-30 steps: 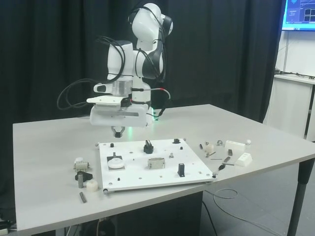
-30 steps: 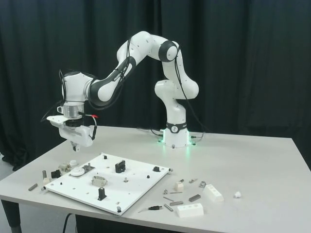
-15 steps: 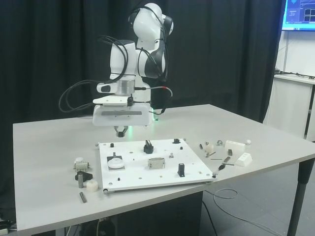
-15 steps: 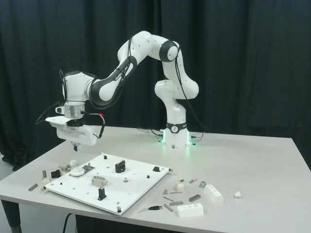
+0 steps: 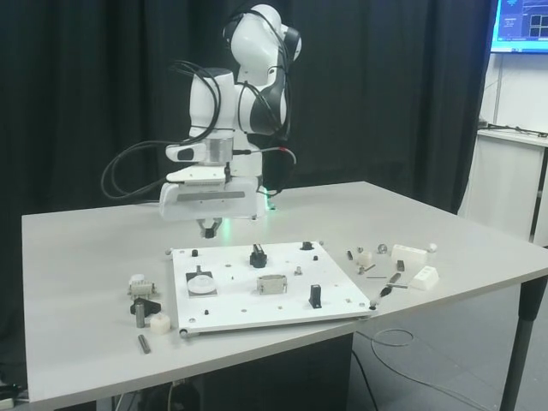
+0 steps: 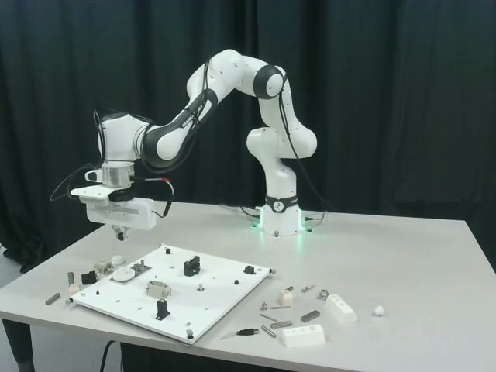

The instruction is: Remove large gear.

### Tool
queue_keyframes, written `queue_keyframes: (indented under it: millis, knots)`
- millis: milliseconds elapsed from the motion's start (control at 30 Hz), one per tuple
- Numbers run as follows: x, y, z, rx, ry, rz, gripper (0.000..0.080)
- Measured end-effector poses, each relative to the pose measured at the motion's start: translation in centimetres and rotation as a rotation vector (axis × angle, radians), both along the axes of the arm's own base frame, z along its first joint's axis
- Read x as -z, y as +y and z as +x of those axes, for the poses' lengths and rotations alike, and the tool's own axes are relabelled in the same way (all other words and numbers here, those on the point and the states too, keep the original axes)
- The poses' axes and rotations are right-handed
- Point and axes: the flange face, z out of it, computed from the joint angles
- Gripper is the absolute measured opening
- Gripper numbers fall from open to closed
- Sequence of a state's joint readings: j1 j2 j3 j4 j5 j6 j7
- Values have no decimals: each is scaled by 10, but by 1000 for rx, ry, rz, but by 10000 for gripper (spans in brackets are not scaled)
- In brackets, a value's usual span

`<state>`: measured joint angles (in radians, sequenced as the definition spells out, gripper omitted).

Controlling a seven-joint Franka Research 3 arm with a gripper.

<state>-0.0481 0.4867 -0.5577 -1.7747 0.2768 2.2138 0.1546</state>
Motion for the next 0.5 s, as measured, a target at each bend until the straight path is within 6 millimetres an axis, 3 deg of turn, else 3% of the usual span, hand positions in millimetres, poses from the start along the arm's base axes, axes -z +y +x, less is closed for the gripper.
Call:
queue_keyframes:
  millis: [367,400,500]
  knots:
    - [9,-7,-4,-3,15,-1,0]
    - [10,-7,-4,-2,15,-1,142]
    - [14,-8,-4,1,16,-1,142]
